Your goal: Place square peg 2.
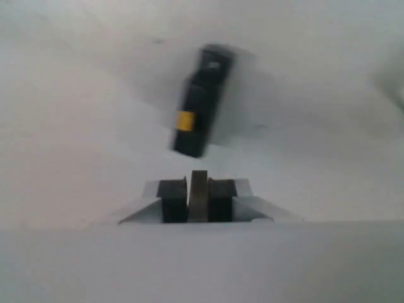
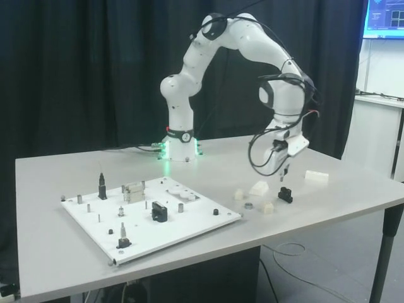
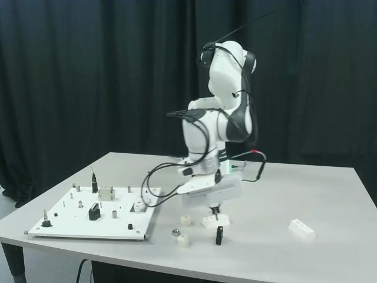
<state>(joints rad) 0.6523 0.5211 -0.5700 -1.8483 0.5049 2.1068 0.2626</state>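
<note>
Black curtains back the grey desk (image 2: 76,177), where the black square peg (image 1: 199,101) stands well clear of the white assembly board (image 2: 151,221), among loose white blocks (image 2: 259,187). My gripper (image 1: 199,197) hovers just above the peg, jaws nearly closed and holding nothing. I judge this the approach: next I must open, descend and grasp.

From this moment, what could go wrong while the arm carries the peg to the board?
1. The gripper holds the thin grey peg only by its end, so it may tilt or slip on the way.
2. A black part stands on the table just under the gripper; a low move could knock it.
3. Small white blocks lie between the gripper and the white board, so a low path may hit them.
</note>
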